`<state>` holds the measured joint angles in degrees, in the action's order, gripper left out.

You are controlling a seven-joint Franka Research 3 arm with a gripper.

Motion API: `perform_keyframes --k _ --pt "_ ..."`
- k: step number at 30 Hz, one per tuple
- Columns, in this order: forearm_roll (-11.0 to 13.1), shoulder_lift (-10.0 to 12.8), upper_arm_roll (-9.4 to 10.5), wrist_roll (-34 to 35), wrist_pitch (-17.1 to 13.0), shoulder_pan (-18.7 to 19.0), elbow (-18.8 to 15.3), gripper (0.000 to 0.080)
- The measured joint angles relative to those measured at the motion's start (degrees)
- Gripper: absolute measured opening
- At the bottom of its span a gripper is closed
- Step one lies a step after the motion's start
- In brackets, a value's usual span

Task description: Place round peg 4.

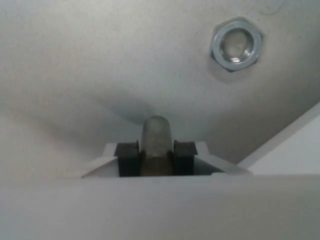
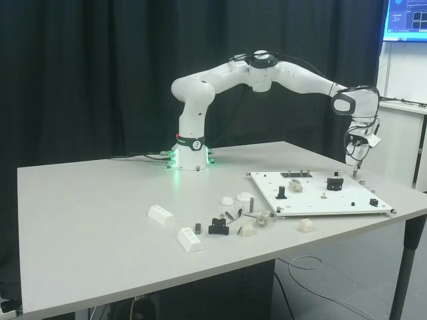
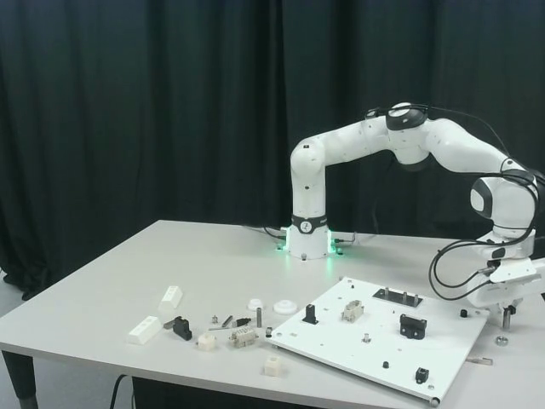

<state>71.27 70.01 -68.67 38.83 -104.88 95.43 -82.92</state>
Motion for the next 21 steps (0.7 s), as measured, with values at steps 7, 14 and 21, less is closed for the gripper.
perform_keyframes --k 7,14,21 --pt "-0.41 0.29 0.35 0.41 -1.06 0.43 0.02 0.0143" --pt "-1.02 0.36 0.73 0.50 -1.79 0.58 0.02 0.0143" --pt "-1.81 0.37 0.95 0.50 -2.07 0.59 0.02 0.0143"
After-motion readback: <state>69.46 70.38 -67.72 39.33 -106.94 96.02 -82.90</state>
